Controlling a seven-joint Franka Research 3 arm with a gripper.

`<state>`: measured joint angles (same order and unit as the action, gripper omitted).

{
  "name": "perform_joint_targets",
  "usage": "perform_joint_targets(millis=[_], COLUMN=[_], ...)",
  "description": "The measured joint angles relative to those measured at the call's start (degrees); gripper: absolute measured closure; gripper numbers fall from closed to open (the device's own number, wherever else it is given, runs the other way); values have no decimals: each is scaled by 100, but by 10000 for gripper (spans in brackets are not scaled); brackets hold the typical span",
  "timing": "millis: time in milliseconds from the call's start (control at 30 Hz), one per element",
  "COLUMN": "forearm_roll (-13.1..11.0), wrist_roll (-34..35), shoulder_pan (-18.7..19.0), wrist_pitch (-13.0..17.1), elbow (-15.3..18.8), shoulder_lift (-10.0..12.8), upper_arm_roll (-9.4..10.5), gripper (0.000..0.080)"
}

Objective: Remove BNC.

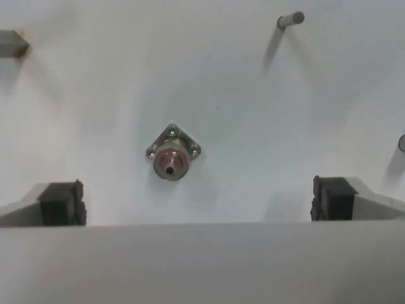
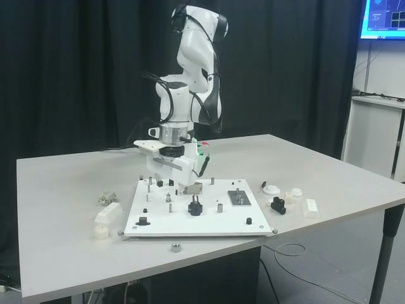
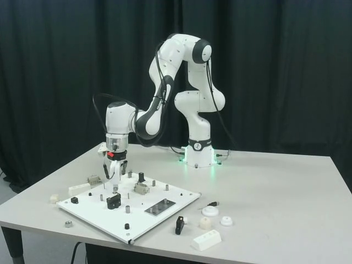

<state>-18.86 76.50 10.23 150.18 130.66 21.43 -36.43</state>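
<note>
The BNC connector point(image 1: 171, 157) is a small metal socket on a square flange, screwed upright to the white board point(image 1: 228, 114). My gripper point(image 1: 196, 202) hangs above it, open, with the black pads point(image 1: 62, 202) far apart and nothing between them. The socket lies slightly off the midline, closer to one finger. In the room views the gripper point(image 2: 163, 182) point(image 3: 116, 168) hovers over the back left part of the board point(image 2: 209, 221) point(image 3: 165, 192), and I cannot pick the connector out there with certainty.
A grey peg point(image 1: 290, 20) and a grey block point(image 1: 12, 44) stand on the board near the socket. Black clips point(image 2: 194, 206), a metal plate point(image 2: 238, 197) and more pegs sit further along. Loose white parts point(image 2: 107, 215) point(image 2: 310, 208) and a nut point(image 2: 175, 247) lie on the table.
</note>
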Motion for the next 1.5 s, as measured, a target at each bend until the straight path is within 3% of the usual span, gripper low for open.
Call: perform_joint_targets(millis=[433,900,1500], forearm_roll=[-170,-863,-939], wrist_roll=[-54,-40,-40], shoulder_pan=[-10,-96,-117], wrist_pitch=[-9,-26,-433], elbow=[-96,-331,-516], shoulder_lift=[119,382,536], upper_arm_roll=[11,11,14], gripper=[3,3,3])
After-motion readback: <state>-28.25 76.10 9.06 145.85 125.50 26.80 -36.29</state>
